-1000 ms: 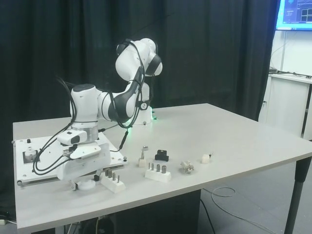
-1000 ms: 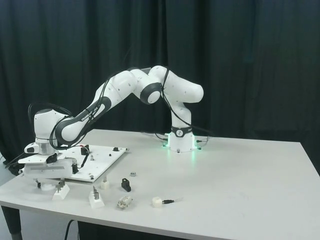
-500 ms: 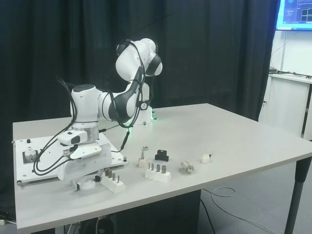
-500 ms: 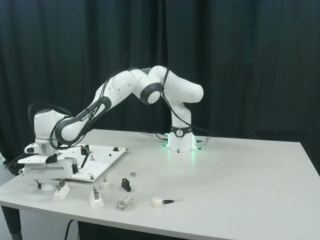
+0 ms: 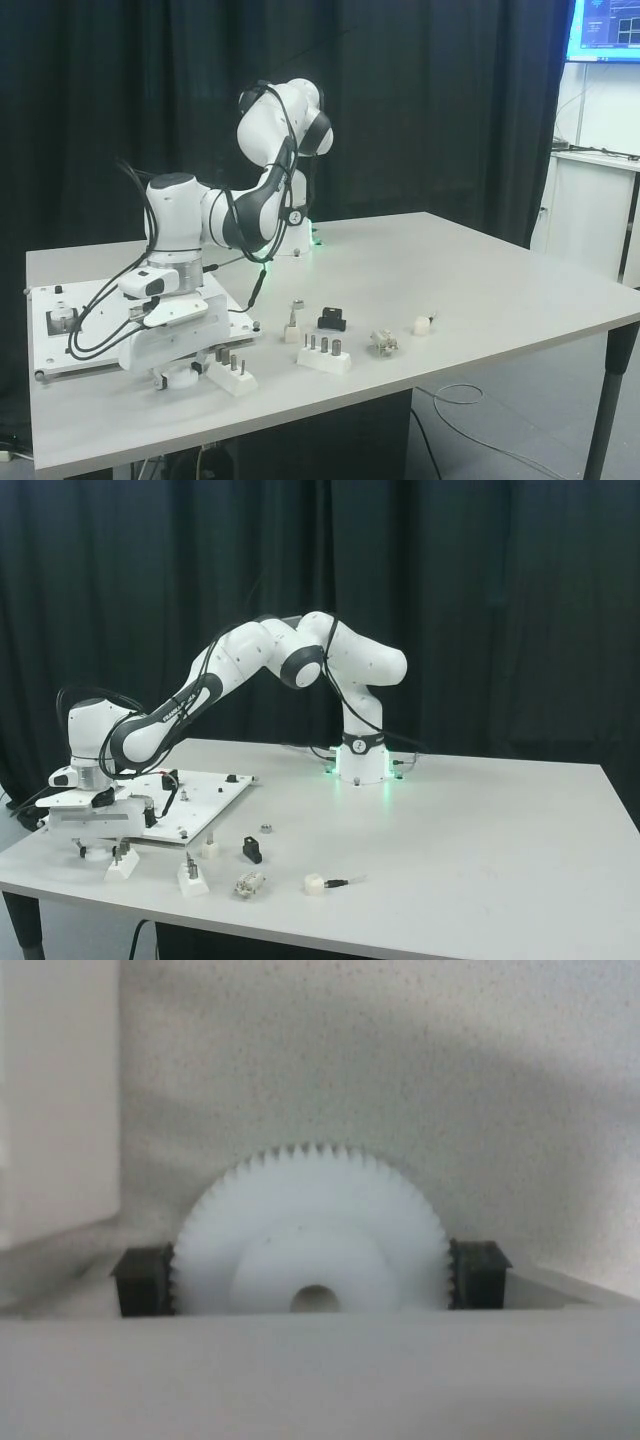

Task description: Pick large gear.

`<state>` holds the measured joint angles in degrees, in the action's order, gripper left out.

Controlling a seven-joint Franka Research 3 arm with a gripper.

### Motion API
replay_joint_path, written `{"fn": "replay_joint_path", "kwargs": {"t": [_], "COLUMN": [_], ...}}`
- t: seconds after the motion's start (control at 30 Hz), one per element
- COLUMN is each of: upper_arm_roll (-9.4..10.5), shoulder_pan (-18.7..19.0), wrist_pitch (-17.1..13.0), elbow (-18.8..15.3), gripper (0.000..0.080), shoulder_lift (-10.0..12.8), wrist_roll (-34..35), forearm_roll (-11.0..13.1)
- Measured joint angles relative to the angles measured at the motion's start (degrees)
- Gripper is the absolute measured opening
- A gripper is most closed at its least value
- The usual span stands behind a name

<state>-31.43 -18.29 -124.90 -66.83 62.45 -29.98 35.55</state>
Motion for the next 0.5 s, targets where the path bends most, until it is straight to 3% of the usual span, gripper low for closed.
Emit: {"fn": "replay_joint_path", "kwargs": {"t": [0.5], "upper_arm_roll": [-0.17], "shoulder_pan": [-0.37], "wrist_pitch": [0.26], "elbow": [1.66], "gripper": [0.0595], "shoulder_lift": [0.01], "wrist_roll": [1.62], "forearm_roll": [0.0]}}
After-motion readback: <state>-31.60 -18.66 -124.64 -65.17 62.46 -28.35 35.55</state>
